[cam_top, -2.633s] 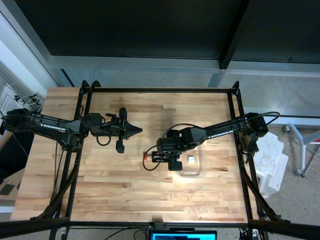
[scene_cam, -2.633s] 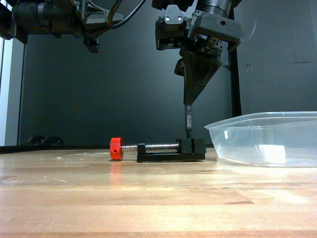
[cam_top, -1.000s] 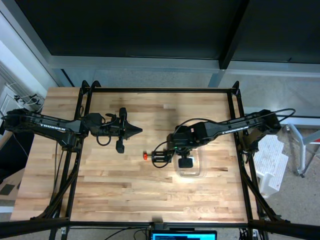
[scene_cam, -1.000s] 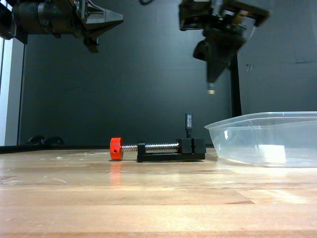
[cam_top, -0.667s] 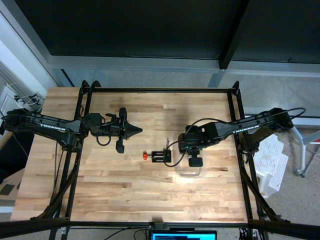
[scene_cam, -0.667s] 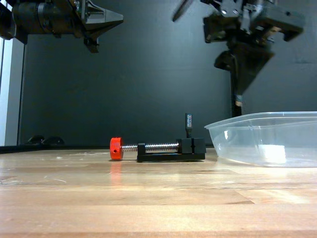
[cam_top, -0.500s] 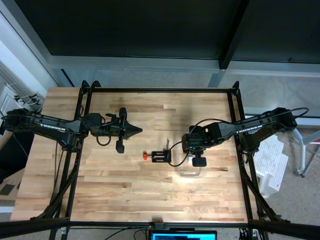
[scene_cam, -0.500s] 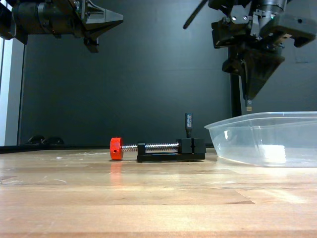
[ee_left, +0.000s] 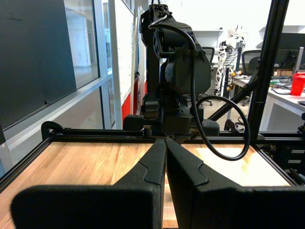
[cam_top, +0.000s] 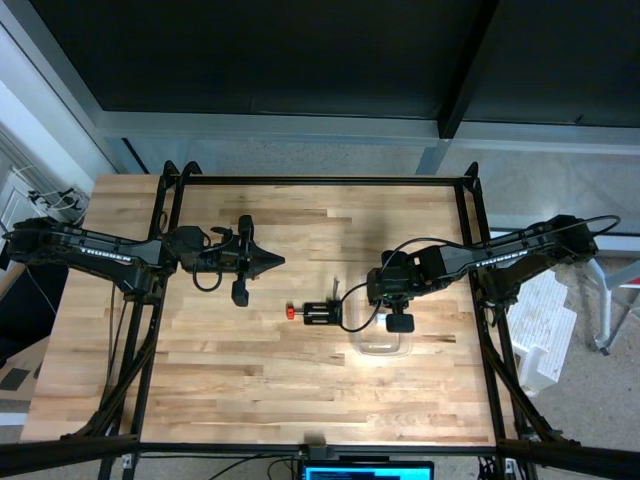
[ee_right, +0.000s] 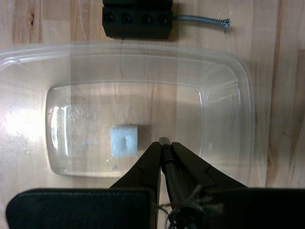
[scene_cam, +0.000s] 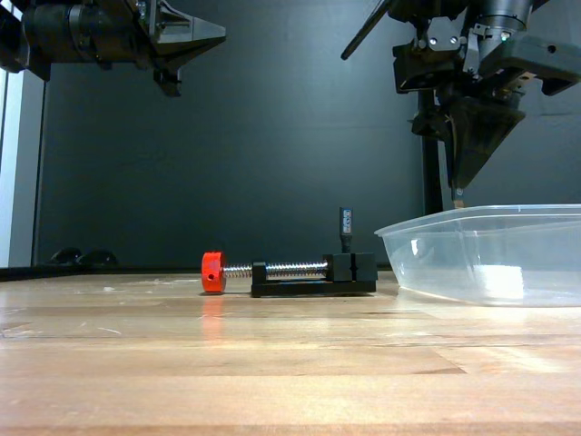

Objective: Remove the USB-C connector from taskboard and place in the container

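On the wooden bench point(scene_cam: 272, 363), the container point(scene_cam: 436, 254) sits nearest, a clear tub with a small white cube point(ee_right: 124, 141) lying on its floor. Straight above the container's inside, the right gripper point(scene_cam: 457, 184) points down, its jaws clenched on the USB-C connector point(ee_right: 167, 158), a thin black piece whose tip hangs just above the container's rim and next to the cube without touching it. Just beside the container, on the left arm's side and slightly farther back, stands the taskboard point(scene_cam: 313, 275), its orange-red knob point(scene_cam: 212, 272) at the end away from the container and a thin grey upright stick point(scene_cam: 345, 227) rising at the end nearest it. Well apart from the container, farther back and high over the bench, the left gripper point(ee_left: 166, 140) hangs level, its jaws pressed together on nothing.
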`<state>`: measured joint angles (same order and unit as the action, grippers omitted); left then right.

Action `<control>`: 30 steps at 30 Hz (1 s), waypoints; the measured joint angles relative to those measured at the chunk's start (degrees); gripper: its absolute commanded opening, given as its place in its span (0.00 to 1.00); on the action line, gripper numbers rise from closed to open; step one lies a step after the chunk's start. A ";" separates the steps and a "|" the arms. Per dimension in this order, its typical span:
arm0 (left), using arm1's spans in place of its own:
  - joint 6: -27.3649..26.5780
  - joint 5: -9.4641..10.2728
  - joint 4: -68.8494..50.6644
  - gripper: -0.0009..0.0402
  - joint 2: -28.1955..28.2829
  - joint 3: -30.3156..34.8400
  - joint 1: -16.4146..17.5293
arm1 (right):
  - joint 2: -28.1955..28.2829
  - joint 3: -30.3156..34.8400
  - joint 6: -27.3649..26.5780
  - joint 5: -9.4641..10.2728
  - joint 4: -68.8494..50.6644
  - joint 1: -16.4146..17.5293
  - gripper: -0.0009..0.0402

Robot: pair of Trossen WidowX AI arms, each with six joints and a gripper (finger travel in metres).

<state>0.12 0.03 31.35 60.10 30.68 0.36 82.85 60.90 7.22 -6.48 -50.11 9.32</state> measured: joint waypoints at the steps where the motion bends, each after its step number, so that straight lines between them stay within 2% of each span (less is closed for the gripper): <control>1: -0.02 0.00 -0.02 0.02 0.00 0.02 0.00 | 0.00 0.00 0.00 -0.02 0.07 -0.02 0.16; 8: 0.00 0.02 0.00 0.02 0.00 0.00 0.00 | 0.00 0.00 0.37 -0.02 0.98 -0.07 0.32; 15: 0.00 0.02 0.00 0.02 0.00 0.00 0.00 | 0.00 0.00 0.37 -0.02 1.01 -0.07 0.40; 23: 0.00 0.00 0.00 0.02 0.00 0.00 0.00 | 0.02 0.00 0.33 -0.02 1.05 -0.07 0.39; 30: 0.00 0.02 0.00 0.02 0.00 0.02 0.00 | -0.46 0.15 0.28 0.00 2.69 -0.11 0.33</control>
<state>0.12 0.05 31.35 60.10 30.70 0.36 82.39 61.06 7.51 -6.48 -47.42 9.21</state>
